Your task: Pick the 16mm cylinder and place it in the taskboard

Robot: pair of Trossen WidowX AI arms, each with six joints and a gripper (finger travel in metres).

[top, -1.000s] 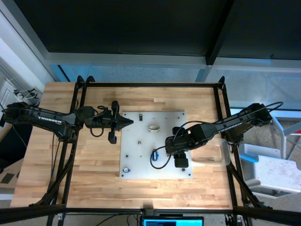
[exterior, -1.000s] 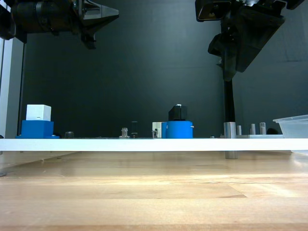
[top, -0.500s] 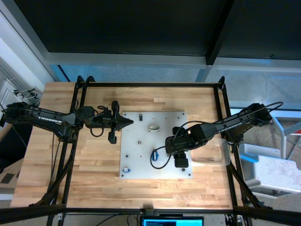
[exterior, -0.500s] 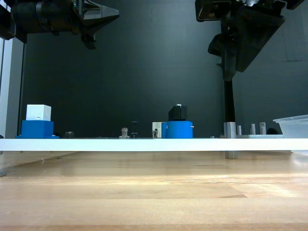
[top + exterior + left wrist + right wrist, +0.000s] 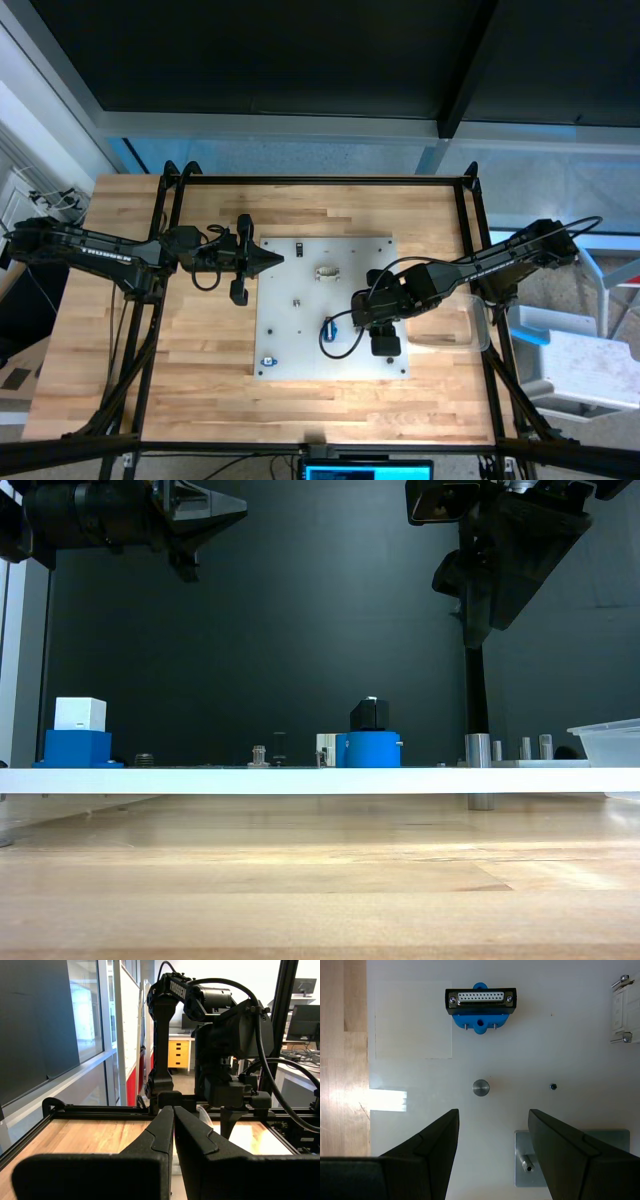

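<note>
Hovering high over desk (image 5: 200,340) left side: left pincer (image 5: 173,1110), fingers pressed together, idle, well apart from work. Taskboard (image 5: 300,345) mid-desk. 16mm cylinder (image 5: 480,1087) stands in hole at board's near right part; low view shows lower end poking below plate. Long axis vertical, flat end face up. Right pincer (image 5: 493,1111) above it, spread wide, holding nothing, not touching. Judgement: pick and insertion look done; only retreat left.

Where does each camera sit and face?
High: above the near edge, looking down; left gripper at the taskboard's left edge, right gripper over it.
Low: table-top height, level; both grippers overhead.
Left wrist: past shut fingers toward the right arm.
Right wrist: straight down between open fingers.
Low and right wrist share the seated cylinder.
</note>
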